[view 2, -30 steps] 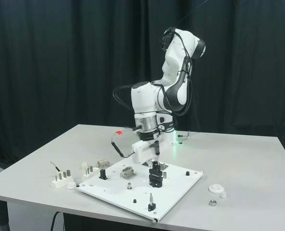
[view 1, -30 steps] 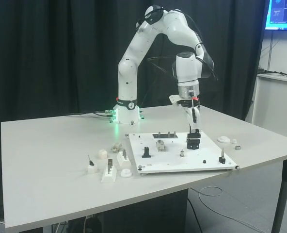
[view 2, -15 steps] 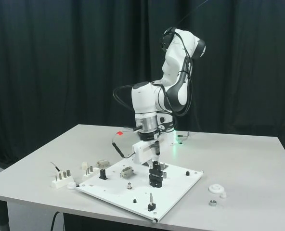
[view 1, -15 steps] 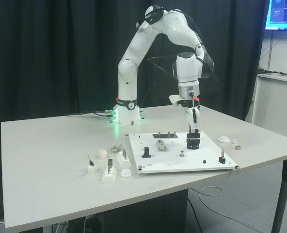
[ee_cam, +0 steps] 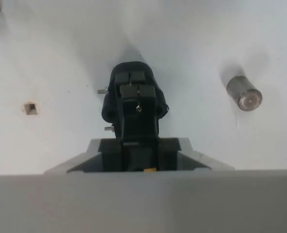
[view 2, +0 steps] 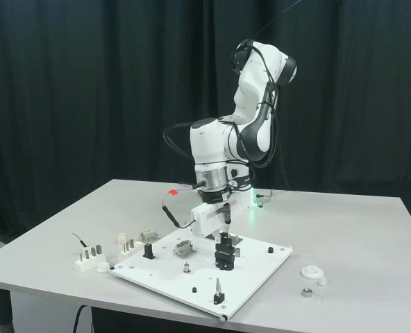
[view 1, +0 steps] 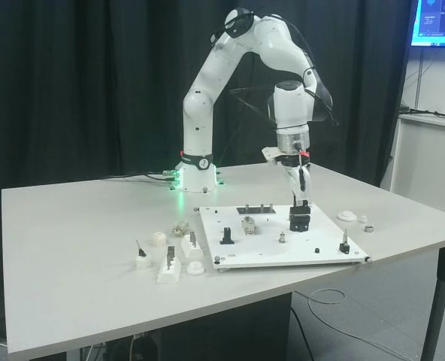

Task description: Insert D-SUB.

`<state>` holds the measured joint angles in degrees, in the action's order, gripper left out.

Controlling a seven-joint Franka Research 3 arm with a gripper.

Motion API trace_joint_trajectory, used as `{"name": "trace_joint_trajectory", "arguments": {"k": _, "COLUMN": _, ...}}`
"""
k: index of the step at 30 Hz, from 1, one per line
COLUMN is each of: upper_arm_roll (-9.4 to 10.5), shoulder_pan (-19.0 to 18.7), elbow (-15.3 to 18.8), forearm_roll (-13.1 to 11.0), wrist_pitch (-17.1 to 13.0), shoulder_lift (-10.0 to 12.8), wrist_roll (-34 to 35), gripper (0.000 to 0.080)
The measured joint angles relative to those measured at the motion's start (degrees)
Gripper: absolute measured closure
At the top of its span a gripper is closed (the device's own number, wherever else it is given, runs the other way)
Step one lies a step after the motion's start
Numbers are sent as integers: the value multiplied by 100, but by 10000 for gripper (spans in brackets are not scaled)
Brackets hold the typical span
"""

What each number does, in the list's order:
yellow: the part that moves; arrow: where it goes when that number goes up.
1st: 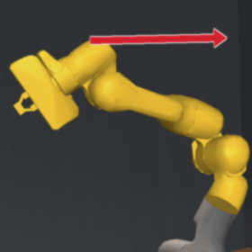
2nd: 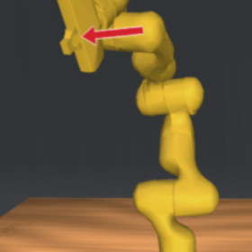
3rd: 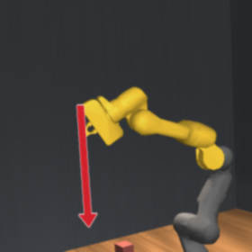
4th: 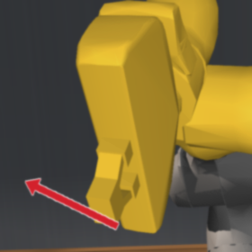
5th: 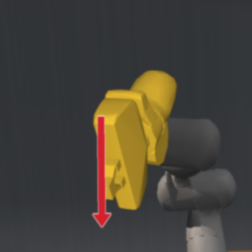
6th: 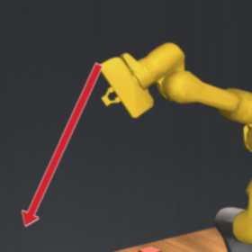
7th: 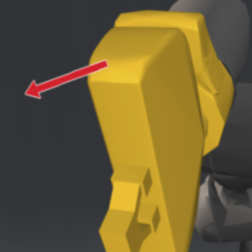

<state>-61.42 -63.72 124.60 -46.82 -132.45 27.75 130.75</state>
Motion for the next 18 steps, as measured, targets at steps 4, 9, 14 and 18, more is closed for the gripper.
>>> {"name": "trace_joint_trajectory", "arguments": {"k": 4, "upper_arm_roll": 0, "shoulder_pan": 0, "elbow": -10, "forearm_roll": 37, "wrist_pitch": -5, "shoulder_lift": 9, "wrist_roll": -21, "gripper": 656}}
{"name": "trace_joint_trajectory", "arguments": {"k": 9, "upper_arm_roll": 0, "shoulder_pan": 0, "elbow": -28, "forearm_roll": 103, "wrist_pitch": -8, "shoulder_lift": 28, "wrist_roll": -33, "gripper": 656}}
{"name": "trace_joint_trajectory", "arguments": {"k": 14, "upper_arm_roll": 0, "shoulder_pan": 0, "elbow": -44, "forearm_roll": 166, "wrist_pitch": -14, "shoulder_lift": 42, "wrist_roll": -43, "gripper": 656}}
{"name": "trace_joint_trajectory", "arguments": {"k": 18, "upper_arm_roll": 5, "shoulder_pan": 0, "elbow": -52, "forearm_roll": 187, "wrist_pitch": -14, "shoulder_lift": 47, "wrist_roll": -46, "gripper": 656}}
